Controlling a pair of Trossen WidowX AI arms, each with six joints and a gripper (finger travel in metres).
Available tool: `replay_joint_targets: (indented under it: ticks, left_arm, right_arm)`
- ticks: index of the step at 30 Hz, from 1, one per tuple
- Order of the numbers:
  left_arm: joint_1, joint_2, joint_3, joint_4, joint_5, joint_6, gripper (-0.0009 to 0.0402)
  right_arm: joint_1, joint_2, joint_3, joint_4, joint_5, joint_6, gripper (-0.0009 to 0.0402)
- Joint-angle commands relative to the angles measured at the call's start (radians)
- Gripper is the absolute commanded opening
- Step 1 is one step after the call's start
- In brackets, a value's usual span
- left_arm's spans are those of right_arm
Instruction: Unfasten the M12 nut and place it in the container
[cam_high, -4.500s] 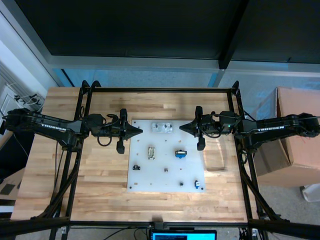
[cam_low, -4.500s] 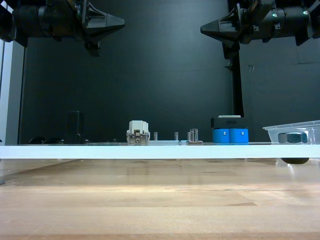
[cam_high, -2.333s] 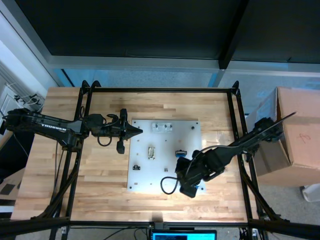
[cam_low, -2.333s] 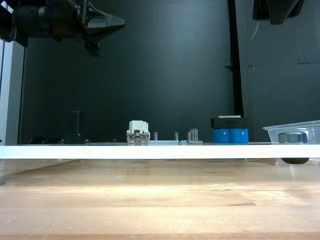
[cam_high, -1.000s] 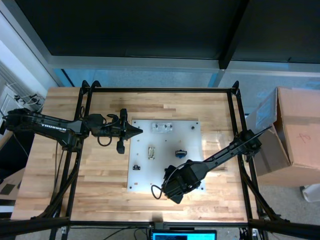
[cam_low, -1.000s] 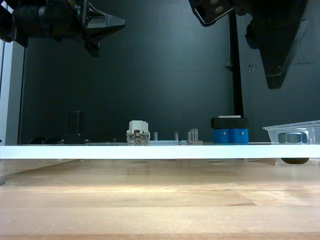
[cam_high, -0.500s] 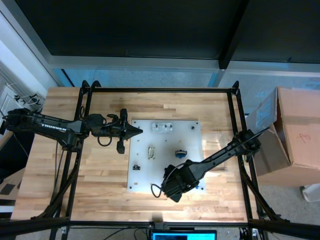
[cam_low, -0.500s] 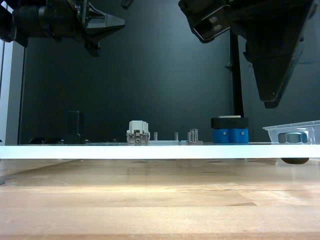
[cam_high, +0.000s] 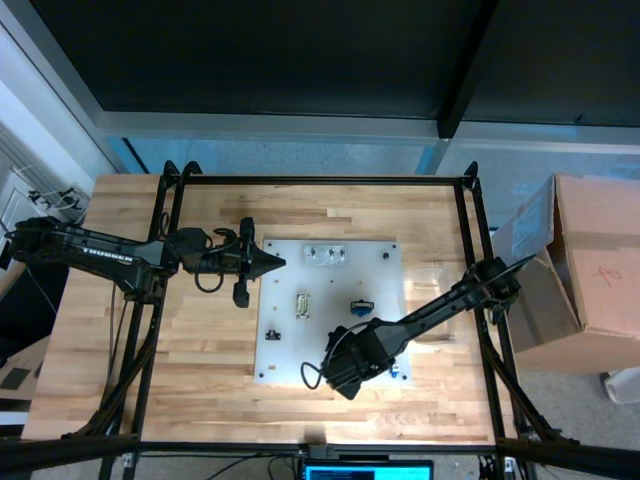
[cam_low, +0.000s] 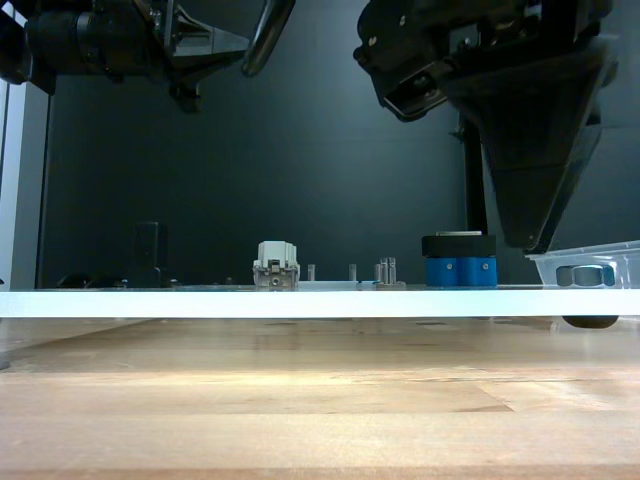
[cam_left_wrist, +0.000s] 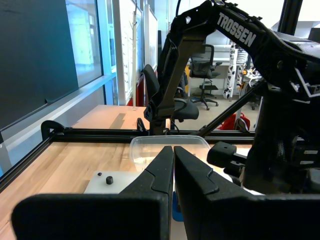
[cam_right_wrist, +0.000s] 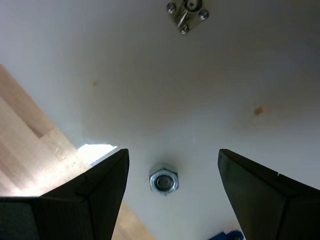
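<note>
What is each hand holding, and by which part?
Nothing held. Right hand open over the nut on the board; left hand shut, high by its far-left corner.

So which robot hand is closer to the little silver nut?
Right. The right gripper hangs close above the nut on the white board, jaws open. The left gripper is far off, by the board's far left corner.
</note>
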Motion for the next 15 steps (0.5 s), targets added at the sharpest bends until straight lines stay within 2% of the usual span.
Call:
replay_joint_targets:
  ticks: [1,3,8,15]
  left_arm:
    - [0.000,0.000,0.000,0.000,0.000,0.000,0.0000]
    - [0.000,0.000,0.000,0.000,0.000,0.000,0.0000]
    - [0.000,0.000,0.000,0.000,0.000,0.000,0.0000]
    - [0.000,0.000,0.000,0.000,0.000,0.000,0.0000]
  right_arm:
    - [-0.001,-0.001,-0.014,0.019,-0.016,-0.002,0.0249]
    - [0.000,-0.001,-0.026,0.035,-0.035,-0.002,0.0249]
    - [0.000,-0.001,-0.046,0.045,-0.036,0.023,0.0244]
    - [0.000,-0.001,-0.046,0.056,-0.034,0.025,0.0199]
